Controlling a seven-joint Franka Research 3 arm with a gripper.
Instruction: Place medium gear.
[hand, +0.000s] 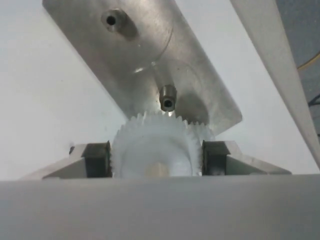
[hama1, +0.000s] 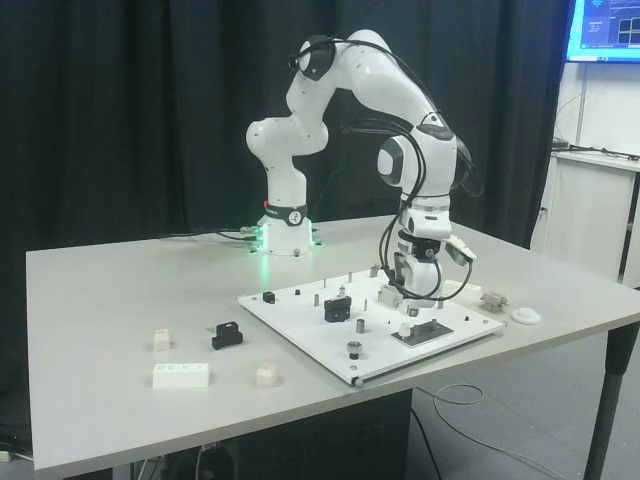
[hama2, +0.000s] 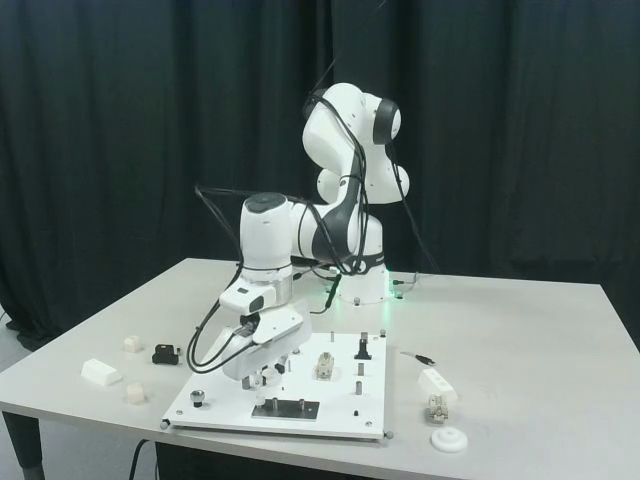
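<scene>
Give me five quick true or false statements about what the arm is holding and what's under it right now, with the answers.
1. The gripper is shut on a white gear. True.
2. The gear already sits on a peg of the grey metal plate. False: the wrist view shows it held between the fingers, with the near peg bare beyond its teeth.
3. The metal plate carries at least two pegs. True: a second peg shows farther along it.
4. The arm is working over the bare table, away from the white board. False: the gripper is over the board.
5. A white round part lies on the table off the board. True.
</scene>
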